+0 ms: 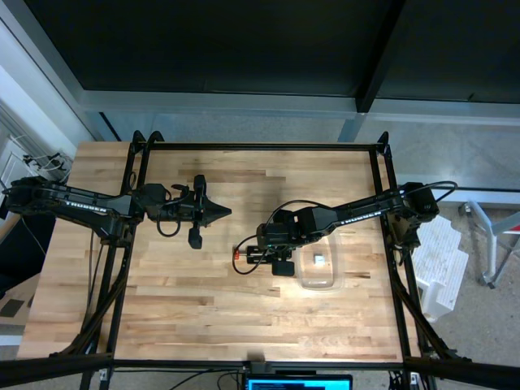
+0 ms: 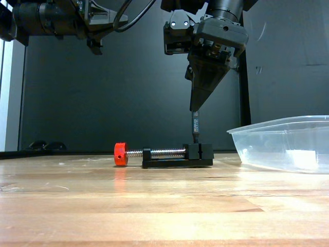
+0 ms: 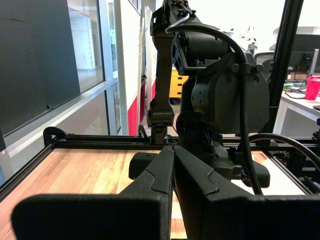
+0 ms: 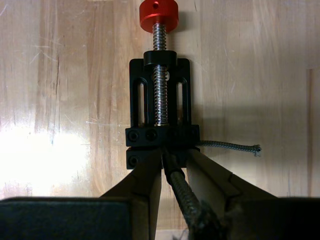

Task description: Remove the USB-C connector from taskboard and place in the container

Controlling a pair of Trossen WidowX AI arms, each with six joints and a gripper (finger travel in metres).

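A pale wooden butcher-block worktop [image 1: 162, 309] fills a black metal frame [image 1: 260, 147]. Behind it is a dark wall, around it grey floor, and a bright strip of window shows at the low view's left. We see scuffs and lamp glare on the planks.

Near the worktop's middle lies the small black vise-like taskboard [image 2: 177, 155], its bare screw running to a round red-orange knob [image 2: 120, 154] at its left end. Near it, to the right, sits the shallow clear plastic rectangular container [image 2: 267, 139], with a small white square piece [image 2: 303, 159] inside.

The right tool [image 2: 194, 106] hangs point-down over the taskboard's clamping block. Its 2 fingers pinch the slim dark USB-C connector [image 2: 195, 127], which stands upright with its lower end at the block's top. We cannot tell whether it is seated or just clear. A frayed grey cord [image 4: 227, 145] reaches out over the wood from beside the block.

The left tool [image 1: 221, 213] hovers level, well apart over the worktop's left half, its 2 fingers pressed together.
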